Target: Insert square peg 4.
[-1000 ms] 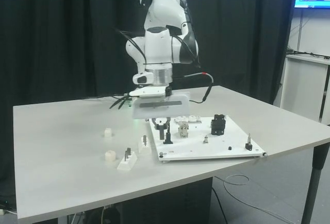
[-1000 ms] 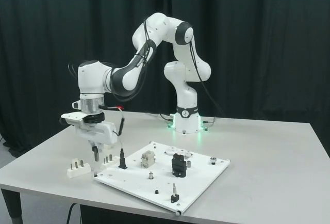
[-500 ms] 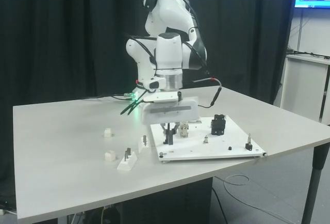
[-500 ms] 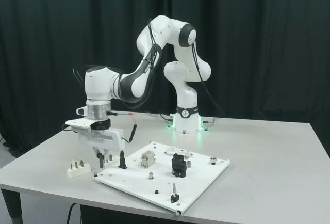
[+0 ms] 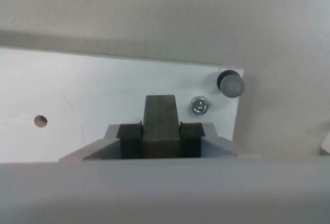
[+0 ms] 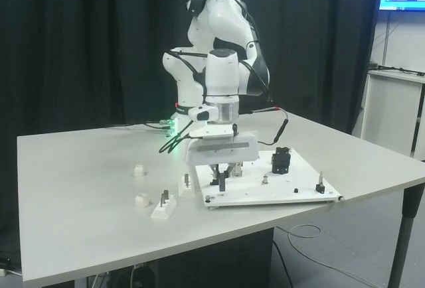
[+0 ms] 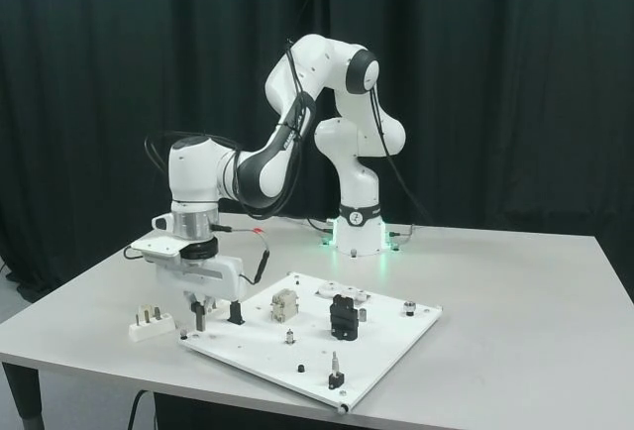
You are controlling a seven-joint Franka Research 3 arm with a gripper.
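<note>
The white arm's gripper [image 7: 201, 303] hangs low over the near corner of the white assembly board [image 7: 376, 346] on the grey bench [image 7: 515, 301]. In the wrist view the black fingers [image 5: 191, 137] are clenched on a dark square peg [image 5: 160, 118], its squared end pointing down at the board just beside a small hex nut [image 5: 199, 106] and a round black bumper [image 5: 230, 83] at the board's corner. A small round hole [image 5: 40, 121] lies well apart from the peg on the board. The camera housing cuts off the fingers' upper parts, and whether the peg's tip touches the board cannot be told. From the room cameras the peg [image 6: 221, 181] is a thin dark sliver, partly masked by the gripper body. A white peg holder [image 7: 152, 325] sits on the bench beside the board.
</note>
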